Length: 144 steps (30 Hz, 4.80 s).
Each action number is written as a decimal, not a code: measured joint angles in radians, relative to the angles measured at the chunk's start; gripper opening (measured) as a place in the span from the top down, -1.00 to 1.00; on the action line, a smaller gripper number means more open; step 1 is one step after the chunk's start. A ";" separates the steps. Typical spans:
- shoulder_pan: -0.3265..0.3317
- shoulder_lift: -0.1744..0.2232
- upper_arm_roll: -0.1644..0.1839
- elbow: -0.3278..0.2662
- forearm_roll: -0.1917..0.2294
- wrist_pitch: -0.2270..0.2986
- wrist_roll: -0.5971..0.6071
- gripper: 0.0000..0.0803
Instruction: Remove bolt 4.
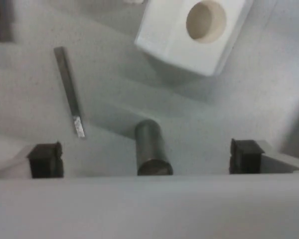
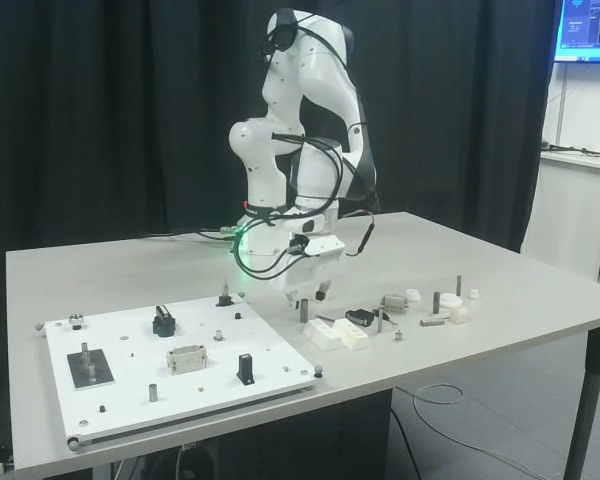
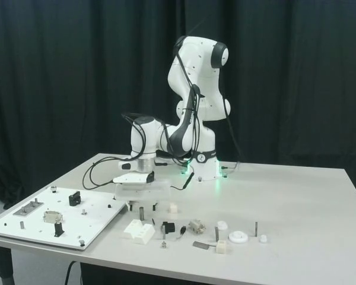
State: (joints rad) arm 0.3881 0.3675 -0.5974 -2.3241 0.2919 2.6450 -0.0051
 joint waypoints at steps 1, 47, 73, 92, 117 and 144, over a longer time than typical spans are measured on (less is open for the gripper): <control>0.000 -0.002 -0.001 0.000 0.000 0.000 0.000 -0.67; 0.000 -0.103 -0.031 0.052 -0.012 -0.099 0.131 -0.99; -0.016 -0.080 -0.161 0.235 -0.062 -0.101 0.165 -0.99; -0.224 -0.010 -0.184 0.379 -0.062 -0.189 0.093 -0.99; -0.528 0.089 -0.176 0.458 0.102 -0.267 -0.111 -0.99; -0.701 0.220 -0.175 0.638 0.244 -0.486 0.187 -0.99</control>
State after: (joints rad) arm -0.3125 0.5870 -0.7727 -1.6863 0.5356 2.1595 0.1817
